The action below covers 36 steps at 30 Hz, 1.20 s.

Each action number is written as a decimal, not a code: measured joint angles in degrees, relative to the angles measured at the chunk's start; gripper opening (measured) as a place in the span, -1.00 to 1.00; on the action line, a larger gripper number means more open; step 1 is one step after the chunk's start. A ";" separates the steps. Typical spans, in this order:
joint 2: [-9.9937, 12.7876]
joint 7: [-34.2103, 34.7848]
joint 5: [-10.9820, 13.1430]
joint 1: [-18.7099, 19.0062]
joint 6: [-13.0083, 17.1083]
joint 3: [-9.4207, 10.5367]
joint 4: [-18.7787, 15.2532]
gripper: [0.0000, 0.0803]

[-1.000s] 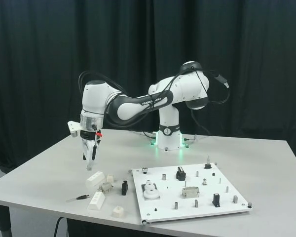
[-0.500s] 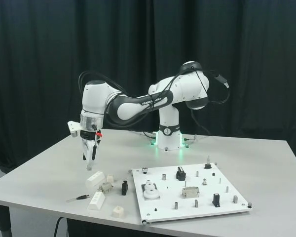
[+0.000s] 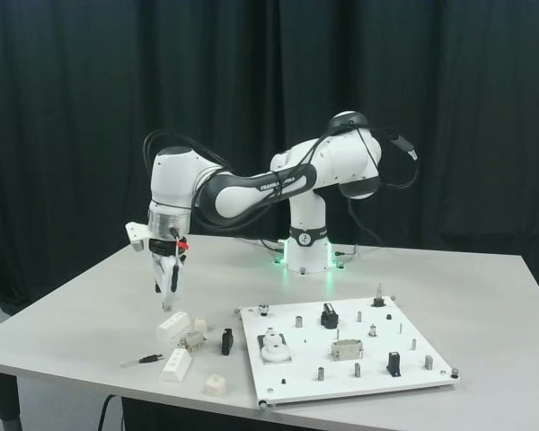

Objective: Remove BNC.

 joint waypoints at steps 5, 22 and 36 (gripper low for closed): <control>-0.04 0.69 0.02 0.68 -1.64 -0.27 -0.01 0.99; -0.36 5.99 0.02 6.33 -7.93 -1.95 -1.34 0.99; -0.57 12.77 0.02 14.88 -10.24 -2.97 -4.88 0.99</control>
